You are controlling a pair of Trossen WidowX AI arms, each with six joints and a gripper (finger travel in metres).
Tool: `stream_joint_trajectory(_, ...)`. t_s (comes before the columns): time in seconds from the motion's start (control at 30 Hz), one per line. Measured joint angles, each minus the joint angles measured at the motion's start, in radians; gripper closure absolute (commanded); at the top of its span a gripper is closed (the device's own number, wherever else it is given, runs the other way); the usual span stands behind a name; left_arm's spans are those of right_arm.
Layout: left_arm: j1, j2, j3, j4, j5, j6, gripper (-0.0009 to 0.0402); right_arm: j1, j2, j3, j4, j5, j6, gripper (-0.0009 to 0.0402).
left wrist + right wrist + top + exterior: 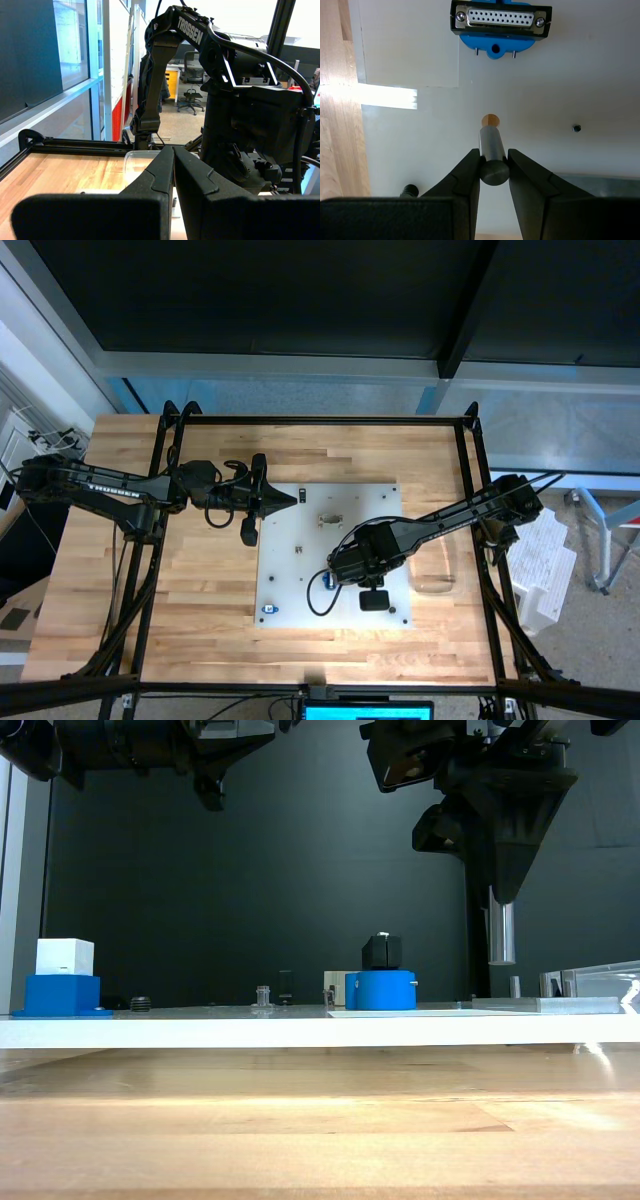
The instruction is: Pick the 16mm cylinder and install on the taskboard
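Bare wood of the desk (300, 1120) fills the near ground of the low view. Beyond it lies the white taskboard (300, 1030), seen edge-on.

The right gripper (493, 161) hangs over the middle of the taskboard, pointing straight down. Its jaws pinch the 16mm cylinder (493, 150) by its upper end. The 16mm cylinder stands upright, and the low view shows its lower end clear of the board's surface, with open air beneath it. In the right wrist view a small round tan spot (490, 120) on the board shows just past the cylinder's lower end. Near that spot sits a blue mount (495, 47) carrying a many-pinned connector (501, 19).

A clear tray (440, 565) lies on the desk just right of the board.

The left gripper (173, 165) is held high over the board's far left corner. It points right toward the other arm and is well apart from the cylinder. Its jaws are pressed together with nothing between them.
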Motion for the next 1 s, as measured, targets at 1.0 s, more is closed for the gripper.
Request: stream_joint_trajectory(1.0, 0.0, 0.0, 0.0, 0.0, 0.0, 0.0, 0.0393, 0.0, 0.0, 0.0, 0.065, 0.0, 0.003, 0.0381)
